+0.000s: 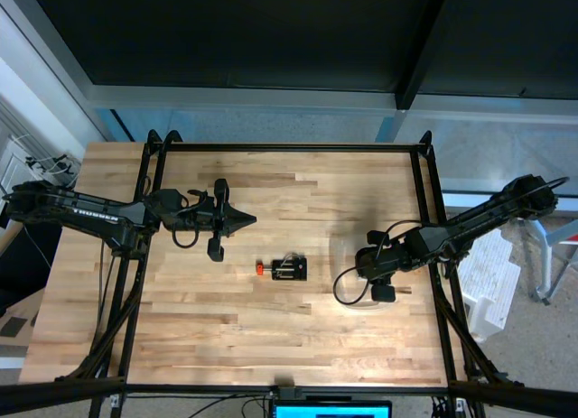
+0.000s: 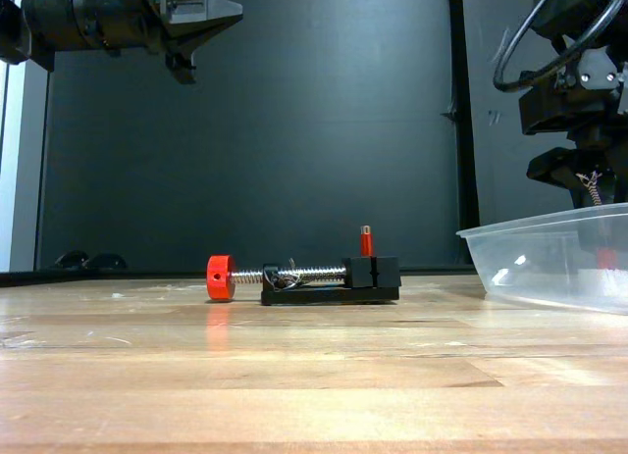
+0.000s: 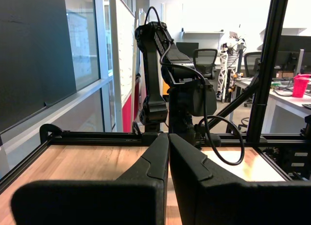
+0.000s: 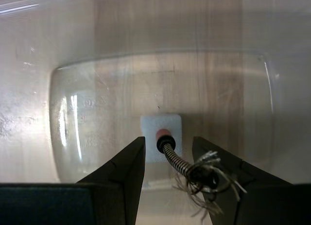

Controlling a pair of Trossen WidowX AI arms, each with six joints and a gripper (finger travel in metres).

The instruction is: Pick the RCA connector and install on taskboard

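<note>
The RCA connector (image 4: 170, 154) is a short silvery braided piece with a reddish tip and a frayed wire end. Its tip rests on a small white cube (image 4: 150, 128) inside the clear tray (image 4: 160, 57). My right gripper (image 4: 167, 140) points down into the tray, open, with one finger on each side of the connector. The frayed end (image 2: 593, 191) shows just under that gripper (image 2: 587, 182) in the low view. The taskboard (image 1: 291, 269) is a black block with a red knob (image 2: 221, 277), mid-table. My left gripper (image 1: 246, 221) hovers high, shut and empty, left of the taskboard.
The clear tray (image 2: 549, 258) sits to the right of the taskboard (image 2: 329, 282). A small red post (image 2: 365, 240) stands up from the board. A black frame (image 1: 289, 148) borders the table. The right arm's cable (image 1: 348, 292) loops near the tray.
</note>
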